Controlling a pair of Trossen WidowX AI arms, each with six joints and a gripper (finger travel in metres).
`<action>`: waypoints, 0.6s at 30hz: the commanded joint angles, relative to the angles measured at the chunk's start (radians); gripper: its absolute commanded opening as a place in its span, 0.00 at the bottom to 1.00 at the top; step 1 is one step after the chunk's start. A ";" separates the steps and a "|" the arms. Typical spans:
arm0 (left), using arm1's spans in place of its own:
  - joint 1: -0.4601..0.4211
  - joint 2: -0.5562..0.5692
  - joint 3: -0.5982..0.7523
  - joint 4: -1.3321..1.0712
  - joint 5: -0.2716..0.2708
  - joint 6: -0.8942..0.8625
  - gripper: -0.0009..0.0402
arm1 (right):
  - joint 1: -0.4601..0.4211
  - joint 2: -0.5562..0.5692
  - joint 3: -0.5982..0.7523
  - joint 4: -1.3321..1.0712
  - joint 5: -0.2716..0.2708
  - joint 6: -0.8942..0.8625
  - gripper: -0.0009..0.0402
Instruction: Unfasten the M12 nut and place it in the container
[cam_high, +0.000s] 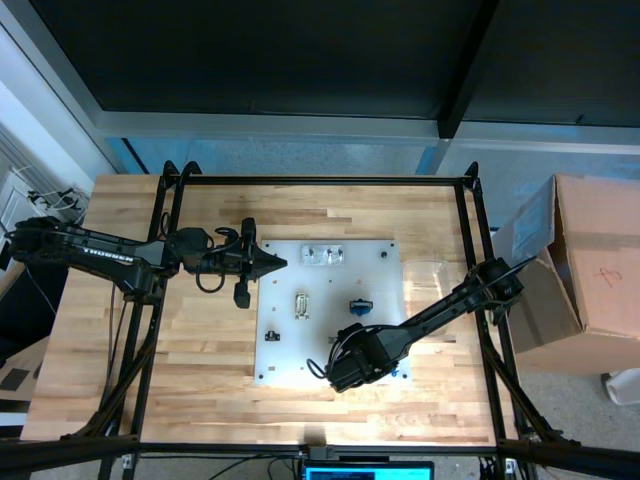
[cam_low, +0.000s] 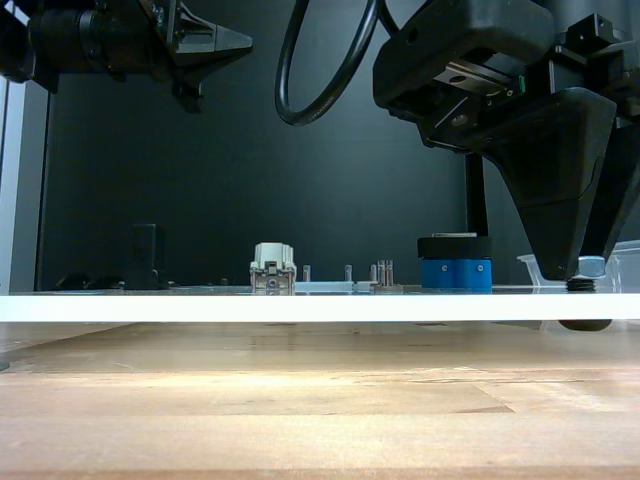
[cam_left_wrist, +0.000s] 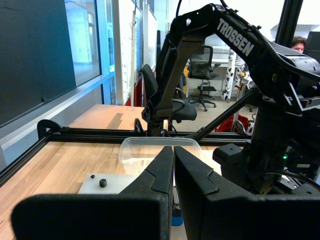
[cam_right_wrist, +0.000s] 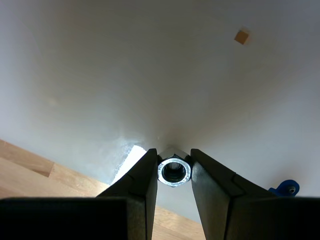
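While left jaws hover, right clamp upright nut (cam_right_wrist: 174, 171)

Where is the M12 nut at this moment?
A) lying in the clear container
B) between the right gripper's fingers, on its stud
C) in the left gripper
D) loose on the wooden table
B: the right wrist view shows the silver nut clamped in the right gripper, and the low view shows it atop the ribbed stud. The left gripper hangs shut above the board's far left.

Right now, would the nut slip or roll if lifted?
Likely rigid, light: M12 nut is small metal. Right gripper pinches its sides atop the stud, so slipping seems unlikely; freed, it might roll. Left gripper hangs at board's left.
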 joint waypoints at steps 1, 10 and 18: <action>0.000 0.000 0.000 0.000 0.000 0.000 0.02 | 0.000 -0.013 0.000 -0.001 0.002 -0.042 0.04; 0.000 0.000 0.000 0.000 0.000 0.000 0.02 | -0.009 -0.064 0.000 -0.028 0.012 -0.120 0.04; 0.000 0.000 0.000 0.000 0.000 0.000 0.02 | -0.002 -0.152 -0.006 -0.112 0.012 -0.337 0.04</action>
